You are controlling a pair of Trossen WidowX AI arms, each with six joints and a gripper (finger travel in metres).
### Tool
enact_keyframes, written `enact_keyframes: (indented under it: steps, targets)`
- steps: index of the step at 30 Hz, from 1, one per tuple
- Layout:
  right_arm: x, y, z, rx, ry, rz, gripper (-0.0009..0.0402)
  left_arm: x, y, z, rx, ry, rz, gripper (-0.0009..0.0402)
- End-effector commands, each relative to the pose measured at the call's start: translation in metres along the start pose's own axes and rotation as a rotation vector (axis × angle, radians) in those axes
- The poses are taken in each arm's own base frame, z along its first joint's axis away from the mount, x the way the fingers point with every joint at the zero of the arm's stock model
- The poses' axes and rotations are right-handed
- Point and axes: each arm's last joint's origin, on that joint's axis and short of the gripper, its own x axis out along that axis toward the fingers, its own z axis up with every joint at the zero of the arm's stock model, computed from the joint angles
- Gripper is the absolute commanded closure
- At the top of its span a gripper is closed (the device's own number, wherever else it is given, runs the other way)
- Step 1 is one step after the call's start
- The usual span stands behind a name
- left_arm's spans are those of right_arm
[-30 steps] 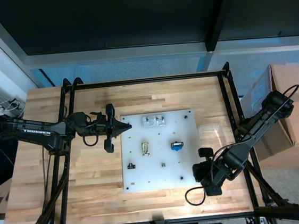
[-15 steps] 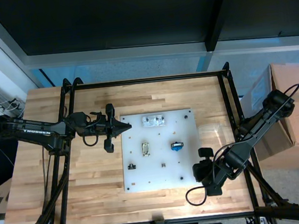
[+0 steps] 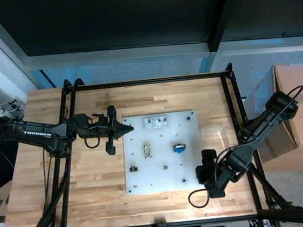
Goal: Remove the RJ45 connector from the taskboard and place in the container
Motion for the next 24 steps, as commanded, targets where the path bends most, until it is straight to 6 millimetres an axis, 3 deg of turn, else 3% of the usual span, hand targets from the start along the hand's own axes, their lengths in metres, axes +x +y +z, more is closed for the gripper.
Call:
enact_keyframes:
  steps: [1, 10, 24]
  targets:
    - [0.002, 0.0, -0.001, 0.0, 0.004, -0.003, 0.0156, 0.0, 0.0, 0.0, 0.0, -0.002, 0.0, 0.0393]
    - [0.021, 0.002, -0.005, 0.004, -0.015, 0.014, 0.0167, 0.0, 0.0, 0.0, 0.0, -0.002, 0.0, 0.0393]
    - [0.027, 0.001, -0.01, -0.021, -0.011, 0.01, 0.0212, 0.0, 0.0, 0.0, 0.0, -0.002, 0.0, 0.0393]
